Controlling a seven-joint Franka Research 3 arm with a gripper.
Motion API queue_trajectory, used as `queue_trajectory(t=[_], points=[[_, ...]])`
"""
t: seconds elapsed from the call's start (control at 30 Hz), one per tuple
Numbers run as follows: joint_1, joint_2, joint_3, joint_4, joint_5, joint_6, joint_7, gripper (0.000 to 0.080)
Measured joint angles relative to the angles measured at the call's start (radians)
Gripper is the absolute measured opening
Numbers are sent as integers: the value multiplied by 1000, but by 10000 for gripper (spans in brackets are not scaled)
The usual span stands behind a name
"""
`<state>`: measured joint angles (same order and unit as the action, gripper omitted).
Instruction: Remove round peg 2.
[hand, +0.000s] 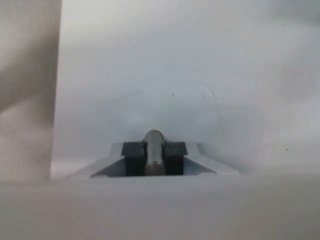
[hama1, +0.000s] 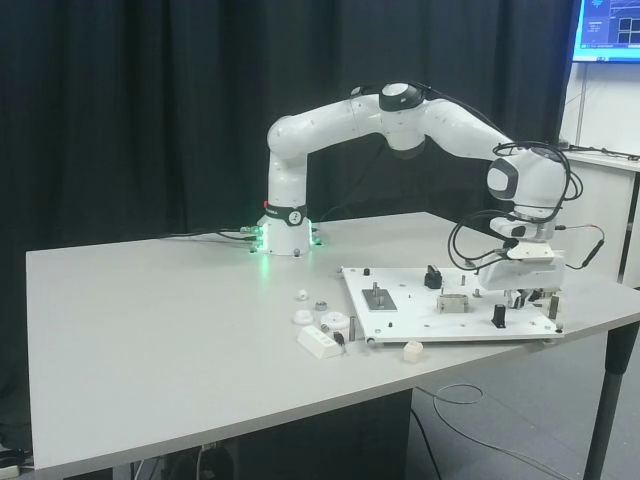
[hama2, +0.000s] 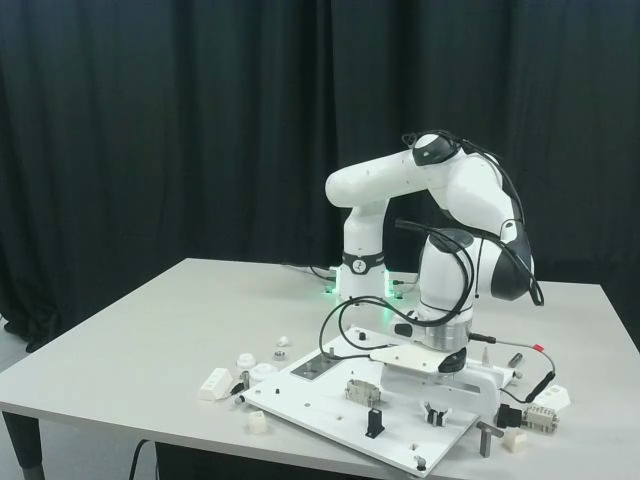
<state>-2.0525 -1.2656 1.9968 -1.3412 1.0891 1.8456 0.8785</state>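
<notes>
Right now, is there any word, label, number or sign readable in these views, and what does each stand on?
None can be read.
Screen at the top corner of the first room view: shows lines of text, too small to read.
Arm base: a small dark round mark, too blurred to read.
White board: no lettering visible.
Wrist view: no text; only the claw around a peg.

My gripper (hama1: 528, 296) hung over the board (hama1: 400, 300), near its edge at three o'clock in the first room view. The peg (hand: 154, 152) sat between my fingers (hand: 134, 157). Loose parts (hama1: 322, 320) lay on the table (hama1: 150, 310) at the board's nine o'clock.
</notes>
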Motion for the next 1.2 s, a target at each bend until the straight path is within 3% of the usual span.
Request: queue_trajectory(t=[0.87, 1.2], points=[[7, 0, 4, -12, 2, 14, -84, 75], [6, 6, 3, -25, 28, 15, -80, 75]])
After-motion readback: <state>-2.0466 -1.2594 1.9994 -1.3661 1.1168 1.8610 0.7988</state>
